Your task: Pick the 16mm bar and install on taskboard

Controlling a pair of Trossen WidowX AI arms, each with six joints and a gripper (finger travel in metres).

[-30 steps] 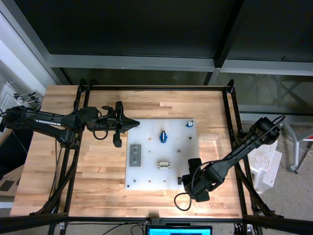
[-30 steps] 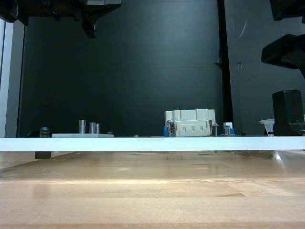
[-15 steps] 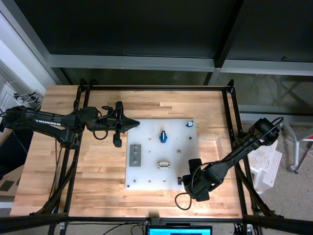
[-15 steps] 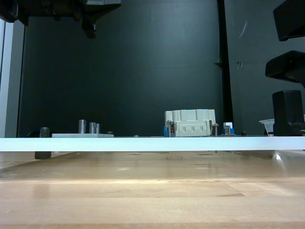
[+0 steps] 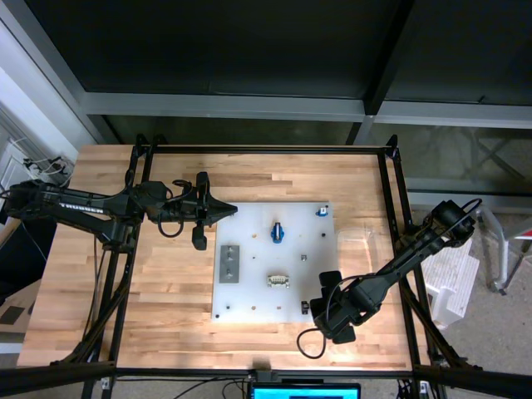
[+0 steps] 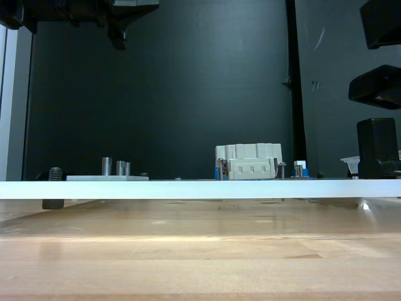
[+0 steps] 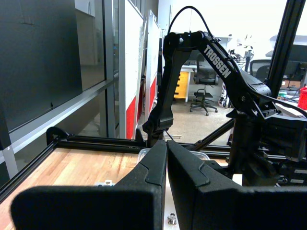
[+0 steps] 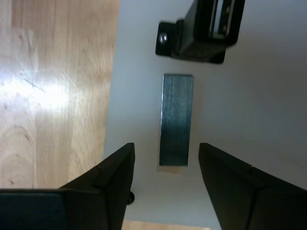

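Your right gripper (image 5: 318, 304) hovers at the task board's (image 5: 253, 248) five o'clock corner with its fingers spread wide. The 16mm bar (image 8: 177, 120) lies flat on the white board between them, touched by neither and just beside a black bracket (image 8: 201, 33). Your left gripper (image 5: 226, 212) hangs at the board's ten o'clock corner, fingers pressed together.

Taskboard (image 5: 249, 287) white w/ blue knob (image 5: 277, 232), grey plate (image 5: 228, 263), beige connector (image 5: 278, 281); table (image 5: 166, 291) light wood grain. 16mm bar (image 8: 176, 119) brushed steel-grey. Left gripper (image 7: 166, 146), right gripper (image 8: 165, 146) both matte black.
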